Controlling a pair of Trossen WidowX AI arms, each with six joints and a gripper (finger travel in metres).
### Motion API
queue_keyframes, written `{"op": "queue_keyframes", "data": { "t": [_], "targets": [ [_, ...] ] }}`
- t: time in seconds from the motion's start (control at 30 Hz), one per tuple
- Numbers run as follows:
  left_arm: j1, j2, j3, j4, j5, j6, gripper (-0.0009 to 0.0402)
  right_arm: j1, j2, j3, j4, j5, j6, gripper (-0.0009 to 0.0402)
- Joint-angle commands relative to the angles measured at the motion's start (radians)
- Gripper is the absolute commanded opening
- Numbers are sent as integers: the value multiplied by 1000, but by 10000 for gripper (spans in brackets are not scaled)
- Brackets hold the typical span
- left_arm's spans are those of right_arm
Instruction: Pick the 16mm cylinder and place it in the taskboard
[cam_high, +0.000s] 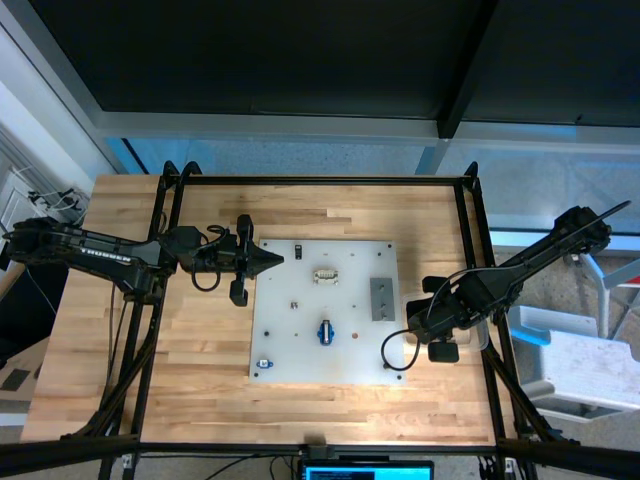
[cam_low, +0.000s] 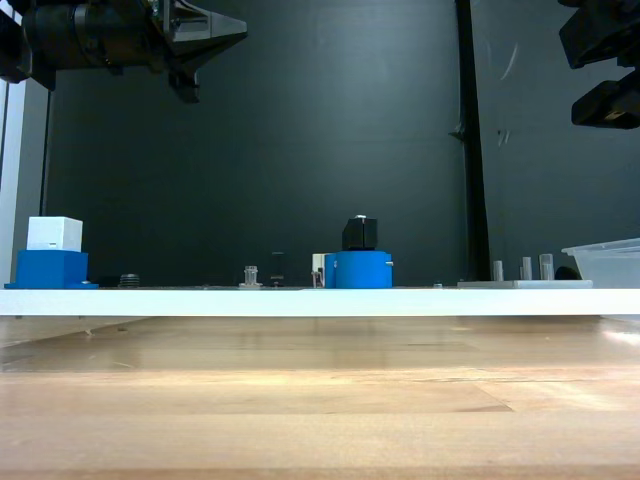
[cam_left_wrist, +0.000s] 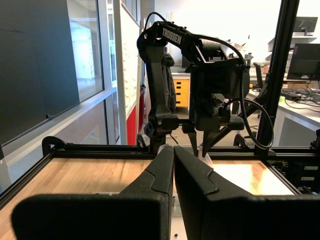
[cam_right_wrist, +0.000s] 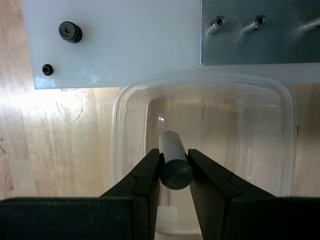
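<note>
We have the right end effector (cam_right_wrist: 174, 154) clamped on the 16mm cylinder (cam_right_wrist: 173, 145), one finger on each side of the barrel. Its long axis runs along the fingers. The dark flat end face is toward the wrist and the other end points down.

Directly under the end effector is a clear plastic bin (cam_right_wrist: 125, 100). The cylinder is held up clear of it.

Just beyond the bin rim is the taskboard (cam_right_wrist: 130, 45), a white plate with a black screw (cam_right_wrist: 70, 31) near its corner. It also has a grey metal block (cam_right_wrist: 260, 47) carrying small upright pegs (cam_right_wrist: 217, 23). So the cylinder is off the board, beside its edge.

Bin and board sit on a light wood-plank bench (cam_right_wrist: 65, 140) with a black frame (cam_high: 320, 181) round it.

Across the board from the right end effector, the left end effector (cam_high: 274, 258) hangs raised over the opposite edge. Its fingers are pressed together, holding nothing.

Past the bench we see glass wall panels (cam_left_wrist: 85, 50) and desks with monitors (cam_left_wrist: 306, 62).
</note>
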Motion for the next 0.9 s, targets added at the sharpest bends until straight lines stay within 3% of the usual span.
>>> {"op": "queue_keyframes", "data": {
  "t": [0.03, 0.9],
  "targets": [
    [0, 0, 0, 0, 0, 0, 0, -8, 9, 8, 2, 0, 1, 4],
    [0, 0, 0, 0, 0, 0, 0, -84, 213, 190, 2, 0, -47, 4]
  ]
}}
